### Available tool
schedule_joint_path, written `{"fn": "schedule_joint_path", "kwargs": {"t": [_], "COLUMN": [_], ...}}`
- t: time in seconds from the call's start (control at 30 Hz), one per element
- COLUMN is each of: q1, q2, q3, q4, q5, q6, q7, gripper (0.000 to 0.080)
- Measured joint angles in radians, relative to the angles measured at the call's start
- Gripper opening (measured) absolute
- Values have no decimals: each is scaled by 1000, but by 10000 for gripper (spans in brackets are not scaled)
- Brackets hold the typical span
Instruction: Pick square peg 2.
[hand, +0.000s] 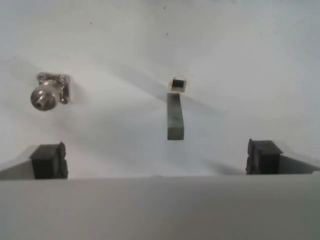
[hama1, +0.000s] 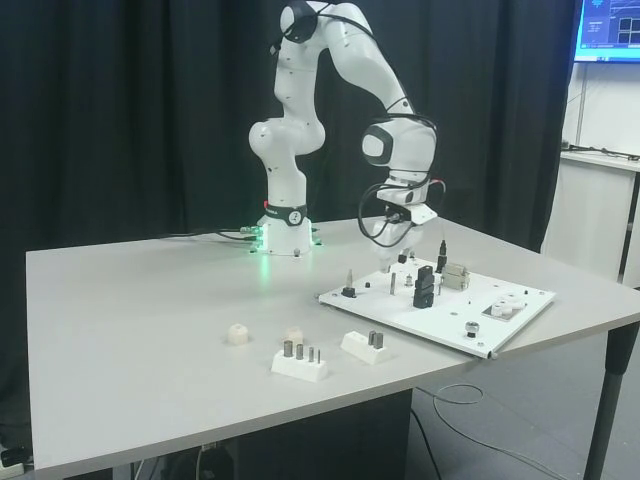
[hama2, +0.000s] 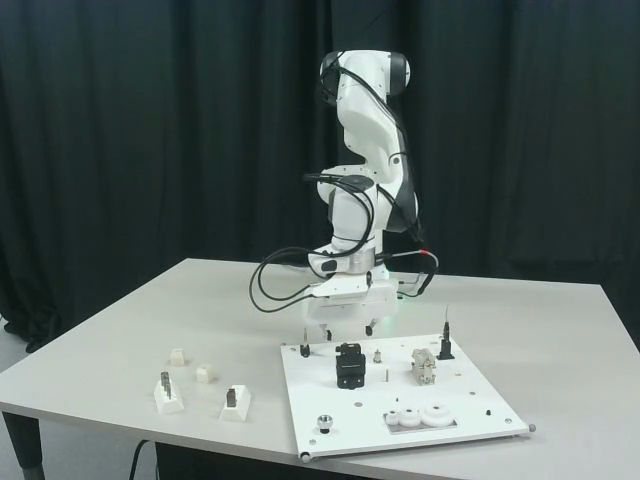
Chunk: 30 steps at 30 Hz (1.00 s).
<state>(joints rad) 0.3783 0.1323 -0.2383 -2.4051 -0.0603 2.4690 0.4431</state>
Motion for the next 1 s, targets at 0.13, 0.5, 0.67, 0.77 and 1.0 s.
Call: {"fn": "schedule_joint_path", "kwargs": {"t": [0.13, 0.5, 0.67, 0.77, 1.0], "q1": [0, -1, -4, -5, -7], "q2": [0, 5, 12, 17, 34], "q3": [5, 7, 7, 7, 7], "q4": [0, 0, 0, 1, 3], "q5": [-17, -30, -29, -27, -21], "q6": [-1, -5, -3, 0, 25], "q7": [-7, -9, -9, -9, -9], "gripper": [800, 800, 800, 800, 800]}}
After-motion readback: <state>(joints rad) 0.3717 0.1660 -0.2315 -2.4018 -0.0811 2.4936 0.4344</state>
